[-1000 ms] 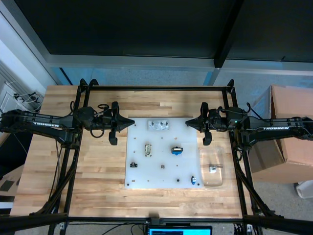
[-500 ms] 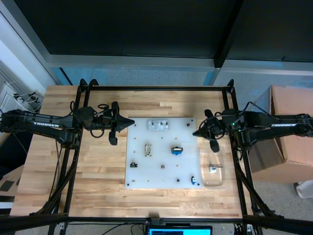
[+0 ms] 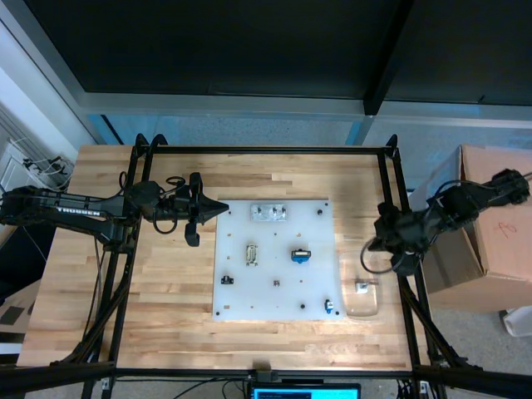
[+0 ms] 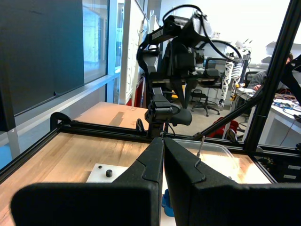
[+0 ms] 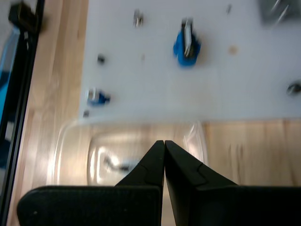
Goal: Pick the RJ45 connector and install on the taskboard
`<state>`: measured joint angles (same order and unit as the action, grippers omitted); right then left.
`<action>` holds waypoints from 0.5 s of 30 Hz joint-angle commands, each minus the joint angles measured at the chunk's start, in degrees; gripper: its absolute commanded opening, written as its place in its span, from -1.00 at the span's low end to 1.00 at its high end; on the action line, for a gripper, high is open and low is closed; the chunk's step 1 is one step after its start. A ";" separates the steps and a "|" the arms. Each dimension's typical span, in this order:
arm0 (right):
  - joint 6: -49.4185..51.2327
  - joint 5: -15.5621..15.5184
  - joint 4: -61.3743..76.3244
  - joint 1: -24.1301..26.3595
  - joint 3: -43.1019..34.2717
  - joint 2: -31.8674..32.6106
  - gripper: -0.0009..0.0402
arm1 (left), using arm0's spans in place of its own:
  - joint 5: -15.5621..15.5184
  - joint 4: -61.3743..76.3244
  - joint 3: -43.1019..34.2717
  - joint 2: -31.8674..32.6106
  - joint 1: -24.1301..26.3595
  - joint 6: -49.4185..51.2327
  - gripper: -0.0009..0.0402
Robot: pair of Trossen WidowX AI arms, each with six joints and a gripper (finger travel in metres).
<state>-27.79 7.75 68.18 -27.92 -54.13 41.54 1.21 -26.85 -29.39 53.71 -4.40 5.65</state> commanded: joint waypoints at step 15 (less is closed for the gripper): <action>-19.87 1.44 6.23 -21.40 0.39 12.85 -0.95 | 0.00 0.00 -0.02 0.00 0.00 0.00 -0.96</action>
